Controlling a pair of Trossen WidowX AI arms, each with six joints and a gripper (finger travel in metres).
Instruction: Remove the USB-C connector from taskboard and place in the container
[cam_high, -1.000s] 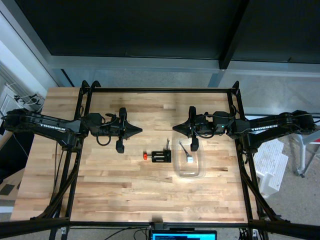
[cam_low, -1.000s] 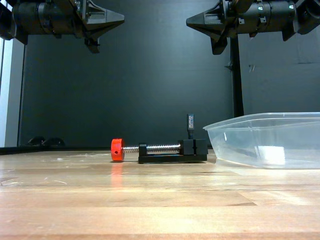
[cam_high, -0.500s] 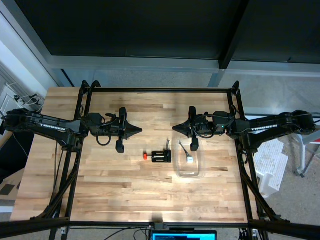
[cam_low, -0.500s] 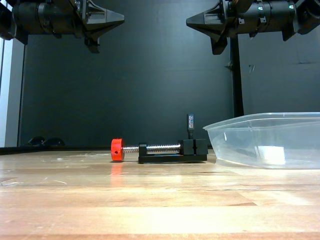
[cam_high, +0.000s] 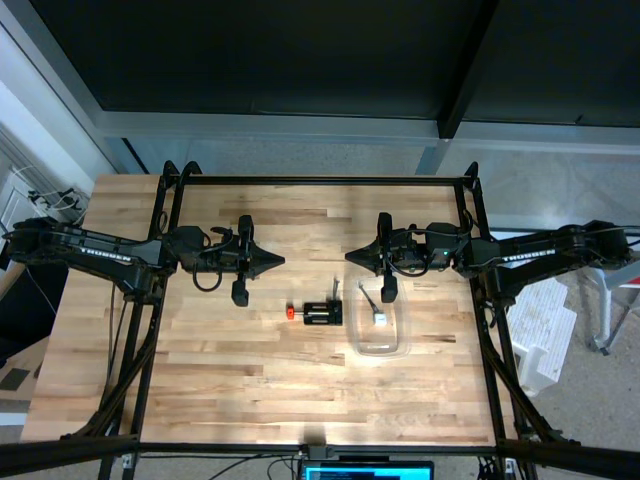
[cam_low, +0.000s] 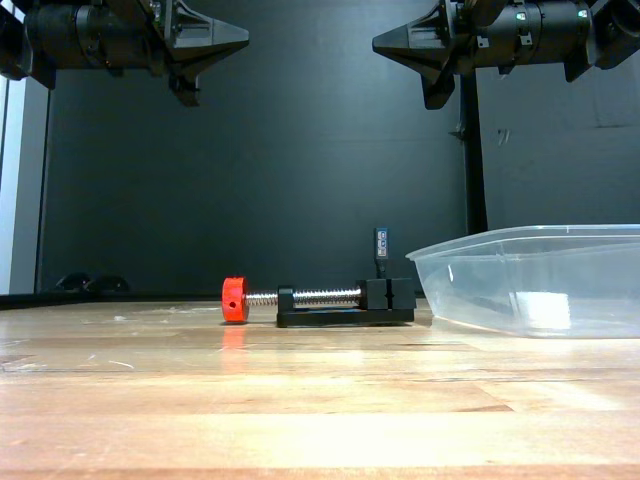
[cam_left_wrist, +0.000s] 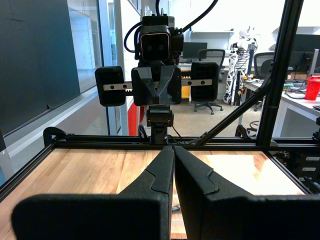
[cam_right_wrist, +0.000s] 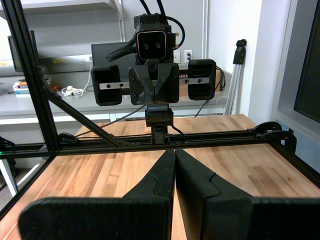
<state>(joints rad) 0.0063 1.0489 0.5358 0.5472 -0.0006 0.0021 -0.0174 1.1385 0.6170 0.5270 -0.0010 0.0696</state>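
The clear tray (cam_high: 398, 345) holds a white block (cam_high: 381, 319), and a thin grey cable (cam_high: 368, 298) lies slanted against it; this is the USB-C connector, lying in the tray. In the low view only a pale shape (cam_low: 545, 310) shows through the tray wall (cam_low: 470, 290). The black vise (cam_high: 324, 313) with its red knob (cam_low: 234, 300) holds just the short fixed part (cam_low: 380, 245); no braided cable rises from it. My left gripper (cam_high: 281, 261) and right gripper (cam_high: 349, 257) hang high, tips facing each other, both shut on nothing, as seen for the left gripper (cam_left_wrist: 174, 150) and the right gripper (cam_right_wrist: 175, 152).
A black frame rail (cam_high: 320, 181) runs along the table's far edge, with uprights at both sides. The vise stands just left of the tray. Bare wooden table top (cam_high: 250, 380) stretches toward the near edge.
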